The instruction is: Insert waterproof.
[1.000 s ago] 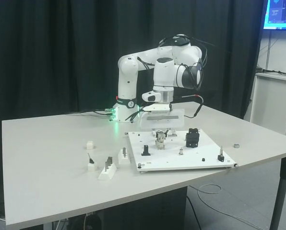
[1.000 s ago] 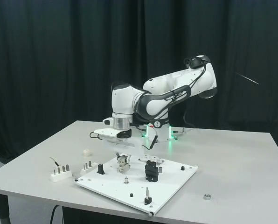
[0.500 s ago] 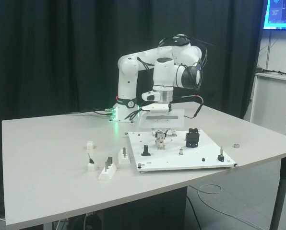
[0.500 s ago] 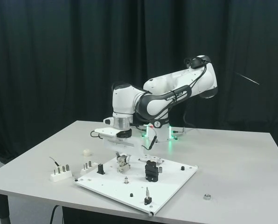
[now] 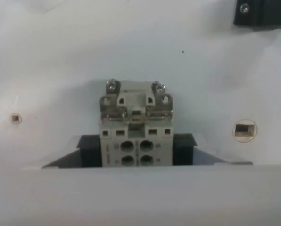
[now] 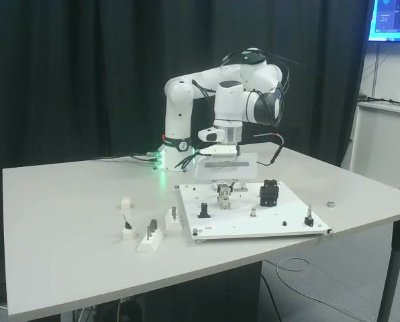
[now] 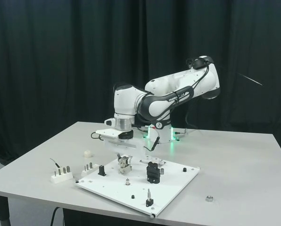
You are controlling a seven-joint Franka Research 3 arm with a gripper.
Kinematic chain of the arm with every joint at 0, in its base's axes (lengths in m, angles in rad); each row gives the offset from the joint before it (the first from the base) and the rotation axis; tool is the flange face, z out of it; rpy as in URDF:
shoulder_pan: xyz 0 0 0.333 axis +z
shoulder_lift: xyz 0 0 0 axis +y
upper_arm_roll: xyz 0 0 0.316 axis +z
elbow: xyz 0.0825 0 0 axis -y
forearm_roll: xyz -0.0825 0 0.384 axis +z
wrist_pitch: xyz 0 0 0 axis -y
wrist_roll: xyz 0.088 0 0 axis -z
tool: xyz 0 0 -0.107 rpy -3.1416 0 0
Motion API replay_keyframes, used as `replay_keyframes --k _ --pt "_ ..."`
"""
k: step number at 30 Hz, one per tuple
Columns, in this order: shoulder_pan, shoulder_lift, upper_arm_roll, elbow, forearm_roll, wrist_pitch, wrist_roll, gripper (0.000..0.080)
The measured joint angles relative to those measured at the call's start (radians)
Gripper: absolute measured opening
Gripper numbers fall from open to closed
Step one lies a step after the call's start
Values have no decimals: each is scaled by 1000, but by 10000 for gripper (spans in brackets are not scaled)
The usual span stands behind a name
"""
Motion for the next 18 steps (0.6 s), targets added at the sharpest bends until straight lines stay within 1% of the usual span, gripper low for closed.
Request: replay_keyframes --k 18 --pt "4 0 0 0 4 1 -33 310"
